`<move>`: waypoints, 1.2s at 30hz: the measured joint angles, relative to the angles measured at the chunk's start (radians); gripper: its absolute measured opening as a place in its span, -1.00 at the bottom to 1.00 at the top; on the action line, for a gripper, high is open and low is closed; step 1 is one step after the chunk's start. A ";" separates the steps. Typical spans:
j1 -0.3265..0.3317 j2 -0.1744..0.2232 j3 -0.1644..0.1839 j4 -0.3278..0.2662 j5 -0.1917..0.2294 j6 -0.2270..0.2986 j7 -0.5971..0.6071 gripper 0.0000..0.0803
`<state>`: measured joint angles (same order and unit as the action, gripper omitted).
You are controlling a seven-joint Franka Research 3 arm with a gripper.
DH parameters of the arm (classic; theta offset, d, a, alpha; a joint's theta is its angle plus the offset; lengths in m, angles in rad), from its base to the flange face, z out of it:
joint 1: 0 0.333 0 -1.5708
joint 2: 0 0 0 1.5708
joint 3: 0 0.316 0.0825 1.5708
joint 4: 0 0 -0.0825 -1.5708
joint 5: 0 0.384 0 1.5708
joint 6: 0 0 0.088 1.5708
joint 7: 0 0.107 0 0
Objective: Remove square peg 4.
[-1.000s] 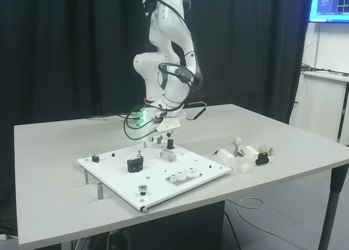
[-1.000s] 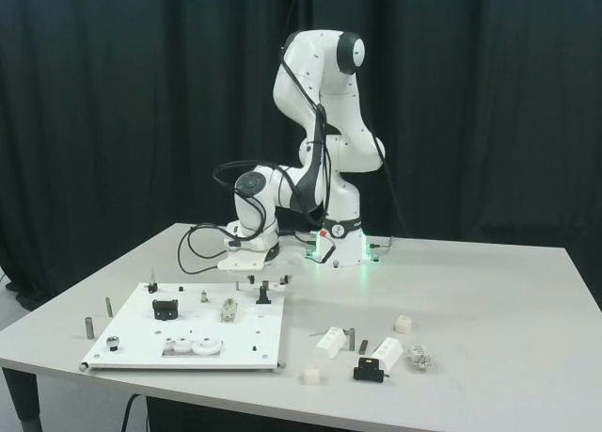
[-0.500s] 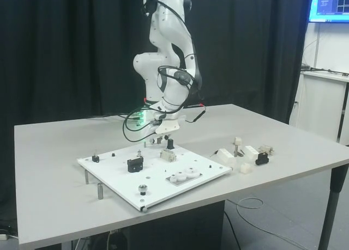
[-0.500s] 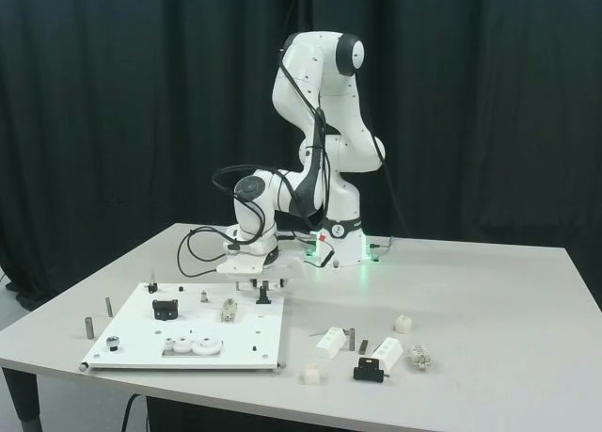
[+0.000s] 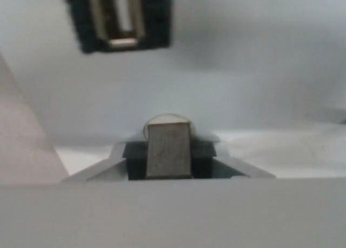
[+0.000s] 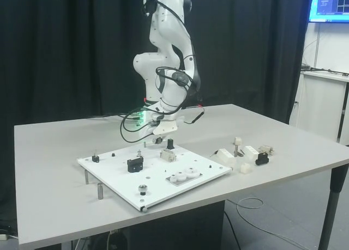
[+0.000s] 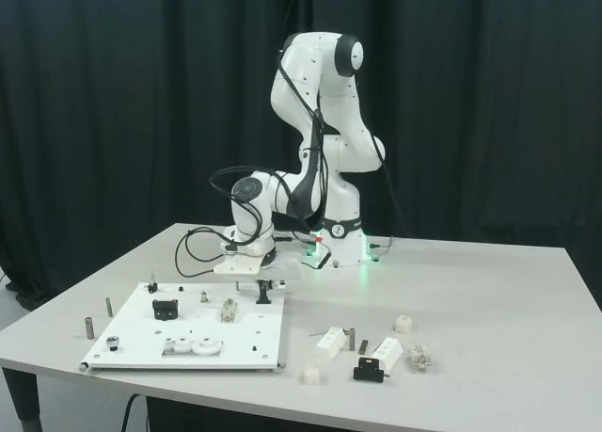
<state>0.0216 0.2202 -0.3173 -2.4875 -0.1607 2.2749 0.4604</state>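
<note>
The square peg (image 5: 169,151) sits right in the mouth of the pincer (image 5: 169,164). In the wrist view it shows as a grey, flat-sided bar caught between the two black pads (image 5: 135,155), which press against its opposite faces with no gap visible, so I judge the pincer clenched on it. The peg's long axis runs along the fingers and points straight down at the white board (image 6: 109,171), so the way out is straight up along that axis, with no sideways pull. Just past the peg's tip there is a pale round spot (image 5: 165,120) on the board. It may be the seat, but I cannot tell whether the tip is clear of it or only just above it. From the first room view the pincer (image 6: 166,131) hangs a little above the board's far side, just over a small black upright block (image 6: 169,144); the peg itself is too small to make out there. A black socket (image 5: 116,15) lies farther off on the board, apart from the peg. The board stands on short legs on the grey desk (image 6: 49,152).
</note>
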 joint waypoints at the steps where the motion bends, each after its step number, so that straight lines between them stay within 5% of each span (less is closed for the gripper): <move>1: 0.000 0.000 0.000 0.000 0.001 0.000 0.000 -0.62; 23: 0.002 -0.001 -0.001 0.003 0.001 -0.010 0.000 -0.61; 36: 0.011 -0.051 -0.007 0.029 -0.009 -0.115 0.000 -0.61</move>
<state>0.0327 0.1697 -0.3245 -2.4582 -0.1700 2.1603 0.4603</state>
